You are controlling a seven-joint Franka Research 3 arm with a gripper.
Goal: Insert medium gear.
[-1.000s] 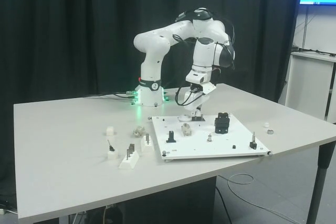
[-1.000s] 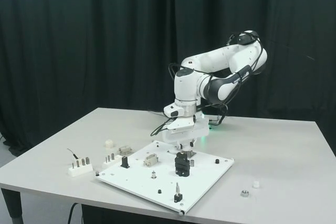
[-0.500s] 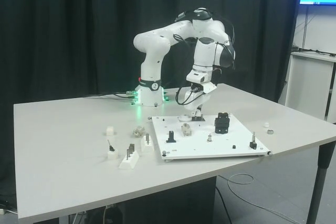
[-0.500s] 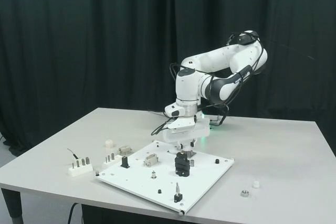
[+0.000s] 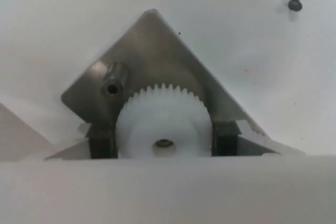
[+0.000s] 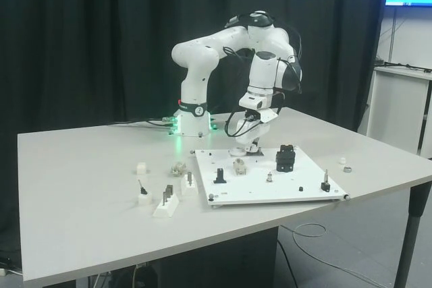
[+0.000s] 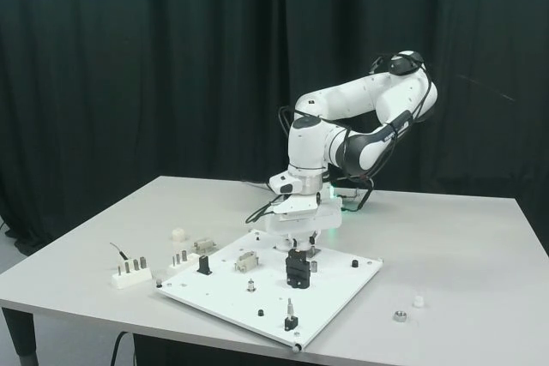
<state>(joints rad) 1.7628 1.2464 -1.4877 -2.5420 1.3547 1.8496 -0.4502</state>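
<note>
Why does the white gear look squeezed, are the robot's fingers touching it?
Touching. In the wrist view, the gripper has one dark finger pad pressed against each side of the white gear, no gap showing.

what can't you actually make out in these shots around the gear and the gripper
- Wrist view: the white gear's lower half is cut off by the gripper body; whether it is fully seated on its peg is unclear.
- Both room views: the gear is too small, hidden behind the gripper.
- Second room view: the black block hides the grey plate.

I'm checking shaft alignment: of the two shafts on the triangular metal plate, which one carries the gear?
The shaft showing through the bore of the white gear, between the gripper fingers. The other shaft, near the metal plate corner, stands bare.
</note>
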